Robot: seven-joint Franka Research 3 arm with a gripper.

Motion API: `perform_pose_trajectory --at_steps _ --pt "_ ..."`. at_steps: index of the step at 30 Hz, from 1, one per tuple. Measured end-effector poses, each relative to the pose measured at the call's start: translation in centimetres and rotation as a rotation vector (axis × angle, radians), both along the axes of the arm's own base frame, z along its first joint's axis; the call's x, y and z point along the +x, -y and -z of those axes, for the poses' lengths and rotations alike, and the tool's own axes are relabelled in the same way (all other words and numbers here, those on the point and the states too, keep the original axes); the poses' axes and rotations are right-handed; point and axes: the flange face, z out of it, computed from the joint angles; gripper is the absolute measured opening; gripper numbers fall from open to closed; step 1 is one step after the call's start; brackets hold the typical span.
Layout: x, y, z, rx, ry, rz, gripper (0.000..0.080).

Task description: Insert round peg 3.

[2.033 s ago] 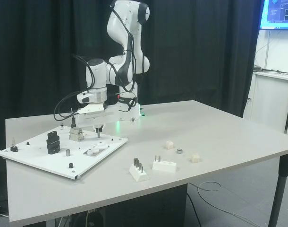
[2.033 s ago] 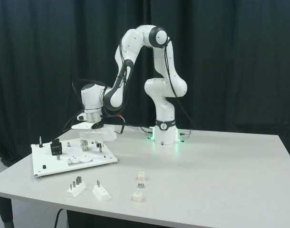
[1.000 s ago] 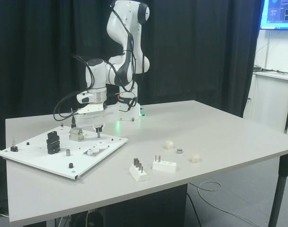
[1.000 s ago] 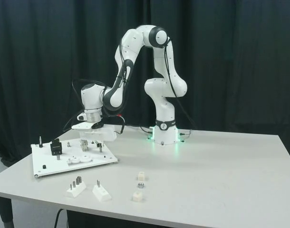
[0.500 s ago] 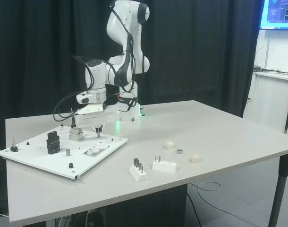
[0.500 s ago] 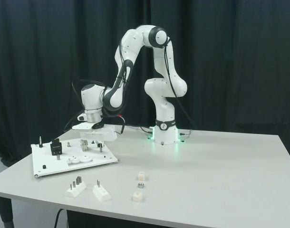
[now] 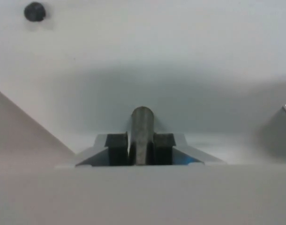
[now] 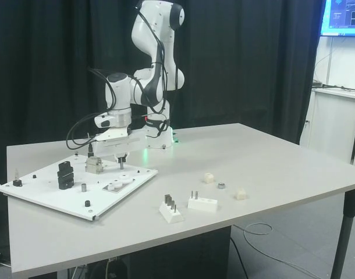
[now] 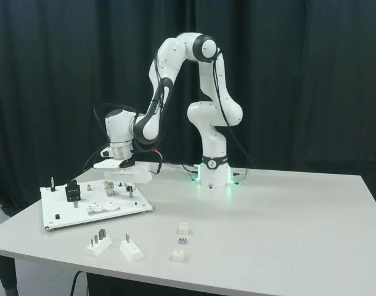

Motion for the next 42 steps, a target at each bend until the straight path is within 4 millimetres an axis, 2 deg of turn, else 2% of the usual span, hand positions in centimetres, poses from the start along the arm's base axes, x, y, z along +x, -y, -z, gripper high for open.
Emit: perform_pose_trajectory --at_steps 25,35,36,37,38,42 --pt "0.3 -0.1 0.1 -0.008 0.019 -0.005 0.0112" --pt "1.0 -0.9 -0.4 0.006 0.028 -0.019 0.0122" --pt "1.1 -1.0 -0.5 0.007 0.029 -0.02 0.0399" --pt "1.1 -1.0 -0.6 0.008 0.031 -0.021 0.0399" --pt "1.2 -1.1 -0.7 0.009 0.033 -0.022 0.0677" --pt "1.3 -1.1 -1.1 0.011 0.042 -0.024 0.0677"
